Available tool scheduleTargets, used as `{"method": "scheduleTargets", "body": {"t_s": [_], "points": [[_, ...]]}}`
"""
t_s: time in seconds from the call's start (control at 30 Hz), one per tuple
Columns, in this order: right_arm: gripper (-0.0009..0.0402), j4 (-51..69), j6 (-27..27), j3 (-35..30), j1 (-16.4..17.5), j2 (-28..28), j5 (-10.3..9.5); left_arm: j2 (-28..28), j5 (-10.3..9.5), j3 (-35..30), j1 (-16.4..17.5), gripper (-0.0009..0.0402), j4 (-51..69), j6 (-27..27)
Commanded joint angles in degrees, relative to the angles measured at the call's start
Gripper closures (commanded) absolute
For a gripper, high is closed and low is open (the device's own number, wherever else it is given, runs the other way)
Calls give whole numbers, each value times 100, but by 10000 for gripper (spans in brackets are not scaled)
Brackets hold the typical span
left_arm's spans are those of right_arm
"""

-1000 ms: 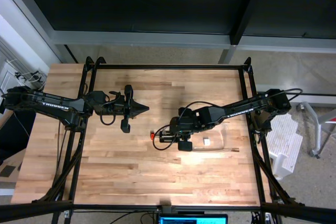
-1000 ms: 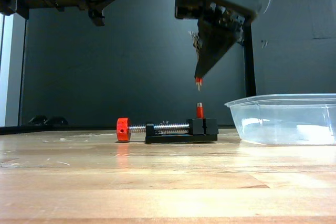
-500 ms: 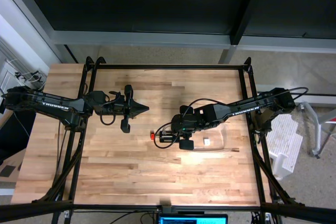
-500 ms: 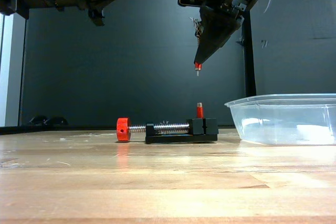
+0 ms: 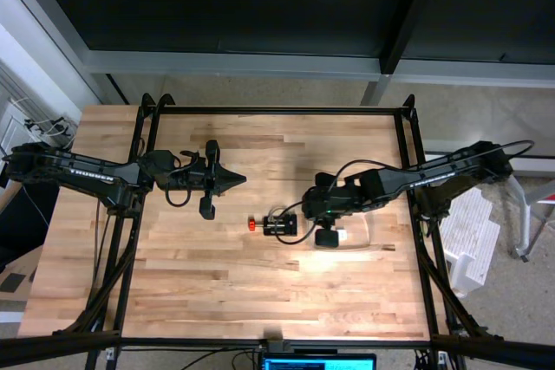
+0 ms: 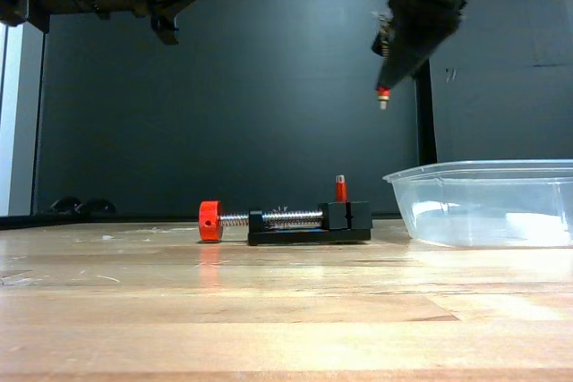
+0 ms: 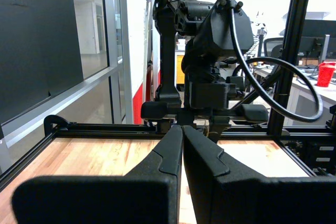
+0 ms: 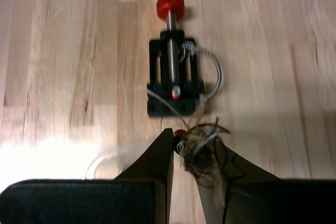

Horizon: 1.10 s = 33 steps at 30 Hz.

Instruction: Remove the RCA connector from the receptacle and place in the container

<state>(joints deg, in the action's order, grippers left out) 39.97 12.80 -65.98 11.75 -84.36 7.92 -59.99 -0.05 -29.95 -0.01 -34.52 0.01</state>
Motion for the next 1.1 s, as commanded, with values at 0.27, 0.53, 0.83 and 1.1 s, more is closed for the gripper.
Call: {"method": "scheduleTargets", "body": {"t_s": [0.27,0.53,0.83,1.1], "points": [[389,7,197,782,151,717,2,-2,2,0,0,393,-2,0],[389,15,372,1307,254,1106,2,-2,2,0,0,393,-2,0],[389,55,459,1711,332,1497,-2,-2,2,0,0,393,0,0],[362,219,498,2024,348,1589,4,-2,2,0,0,393,-2,0]]}}
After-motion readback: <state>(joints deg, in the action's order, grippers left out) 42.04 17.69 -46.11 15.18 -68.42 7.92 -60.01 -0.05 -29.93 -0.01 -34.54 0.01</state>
